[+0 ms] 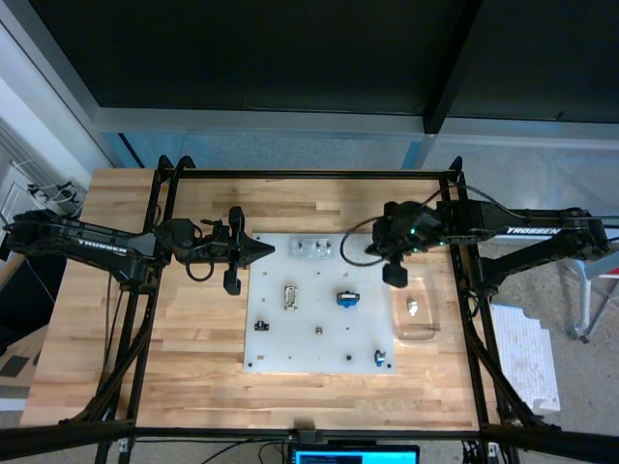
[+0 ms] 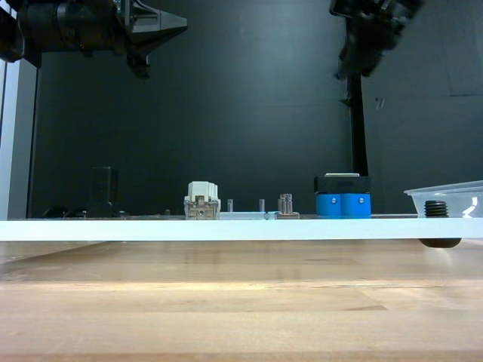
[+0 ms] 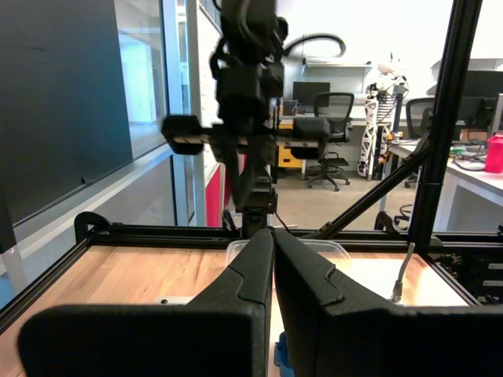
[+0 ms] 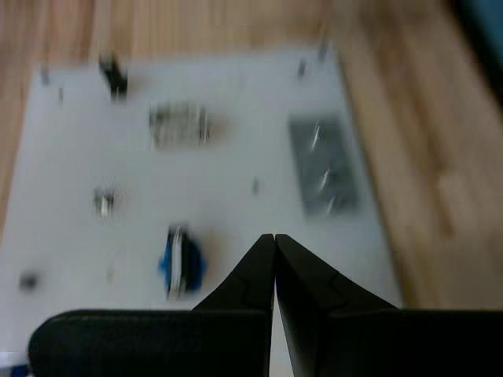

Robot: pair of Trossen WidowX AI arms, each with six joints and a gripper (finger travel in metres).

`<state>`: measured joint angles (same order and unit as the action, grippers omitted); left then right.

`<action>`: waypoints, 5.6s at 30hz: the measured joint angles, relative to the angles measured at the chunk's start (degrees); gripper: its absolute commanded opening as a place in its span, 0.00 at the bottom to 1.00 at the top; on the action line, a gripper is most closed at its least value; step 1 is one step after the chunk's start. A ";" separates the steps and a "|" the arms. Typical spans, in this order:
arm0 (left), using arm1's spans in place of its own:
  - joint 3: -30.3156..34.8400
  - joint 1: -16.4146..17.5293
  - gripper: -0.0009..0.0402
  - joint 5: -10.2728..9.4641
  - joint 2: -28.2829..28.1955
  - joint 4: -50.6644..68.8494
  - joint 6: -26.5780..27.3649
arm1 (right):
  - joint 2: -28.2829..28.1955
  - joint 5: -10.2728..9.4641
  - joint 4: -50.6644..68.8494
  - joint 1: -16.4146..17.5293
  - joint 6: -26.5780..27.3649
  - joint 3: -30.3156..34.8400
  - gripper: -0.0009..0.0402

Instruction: Pick the RJ45 connector and install on taskboard

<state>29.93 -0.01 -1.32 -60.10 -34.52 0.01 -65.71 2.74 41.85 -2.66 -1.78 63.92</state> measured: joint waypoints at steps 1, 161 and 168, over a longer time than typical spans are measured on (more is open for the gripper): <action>0.02 0.00 0.02 0.00 0.00 0.02 0.02 | 0.07 -0.35 -1.92 -0.68 0.37 0.00 0.02; 0.00 0.00 0.02 -0.02 0.00 0.02 0.00 | 3.37 -7.30 -71.47 -0.35 -2.21 -29.75 0.02; 0.02 0.00 0.02 -0.02 0.00 0.00 0.00 | 3.37 -7.28 -71.47 -0.35 -2.21 -29.75 0.02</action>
<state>29.95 -0.01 -1.34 -60.10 -34.52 0.01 -62.35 -4.54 -29.63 -3.01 -3.99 34.17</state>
